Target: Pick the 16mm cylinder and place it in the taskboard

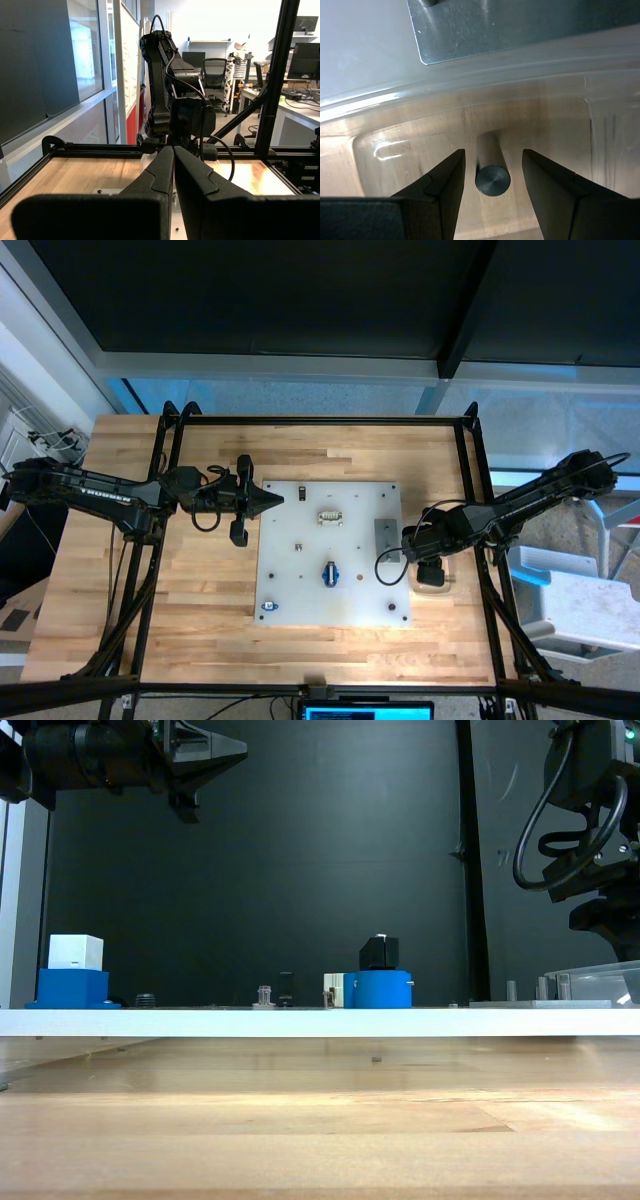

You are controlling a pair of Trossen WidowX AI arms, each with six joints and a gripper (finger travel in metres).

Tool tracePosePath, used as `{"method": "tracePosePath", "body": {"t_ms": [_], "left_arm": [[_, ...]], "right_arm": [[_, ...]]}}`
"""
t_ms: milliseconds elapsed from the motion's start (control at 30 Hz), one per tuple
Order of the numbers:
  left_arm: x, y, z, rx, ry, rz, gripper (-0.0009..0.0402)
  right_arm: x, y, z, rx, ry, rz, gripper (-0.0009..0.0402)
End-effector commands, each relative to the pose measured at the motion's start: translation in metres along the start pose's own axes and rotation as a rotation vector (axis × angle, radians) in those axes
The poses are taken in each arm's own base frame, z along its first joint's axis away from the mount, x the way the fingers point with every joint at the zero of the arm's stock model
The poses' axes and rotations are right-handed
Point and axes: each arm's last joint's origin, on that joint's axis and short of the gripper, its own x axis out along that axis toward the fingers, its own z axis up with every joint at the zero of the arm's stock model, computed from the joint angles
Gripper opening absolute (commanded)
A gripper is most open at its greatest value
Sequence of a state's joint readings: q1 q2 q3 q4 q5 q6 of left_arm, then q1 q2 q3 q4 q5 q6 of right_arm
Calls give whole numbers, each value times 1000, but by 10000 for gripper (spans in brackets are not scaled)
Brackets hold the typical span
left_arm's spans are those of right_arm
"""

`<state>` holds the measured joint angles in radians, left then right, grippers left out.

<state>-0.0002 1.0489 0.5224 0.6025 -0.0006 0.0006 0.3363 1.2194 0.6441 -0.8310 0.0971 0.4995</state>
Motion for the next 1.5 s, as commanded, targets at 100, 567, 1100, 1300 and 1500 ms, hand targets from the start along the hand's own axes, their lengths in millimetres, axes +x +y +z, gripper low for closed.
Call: {"method": "tracePosePath", "body": {"t_ms": [100,567,1100,1300,1500], "left_arm": [[0,0,0,0,0,0,0],[0,0,0,0,0,0,0],[0,0,0,0,0,0,0],[0,0,0,0,0,0,0],[0,0,0,0,0,0,0]], "right_arm": [[0,0,0,0,2,2,143],[0,0,0,-5,-2,3,101],[0,0,0,-6,-3,4,47],[0,0,0,-6,-3,4,35],[0,0,0,-7,-5,6,32]]}}
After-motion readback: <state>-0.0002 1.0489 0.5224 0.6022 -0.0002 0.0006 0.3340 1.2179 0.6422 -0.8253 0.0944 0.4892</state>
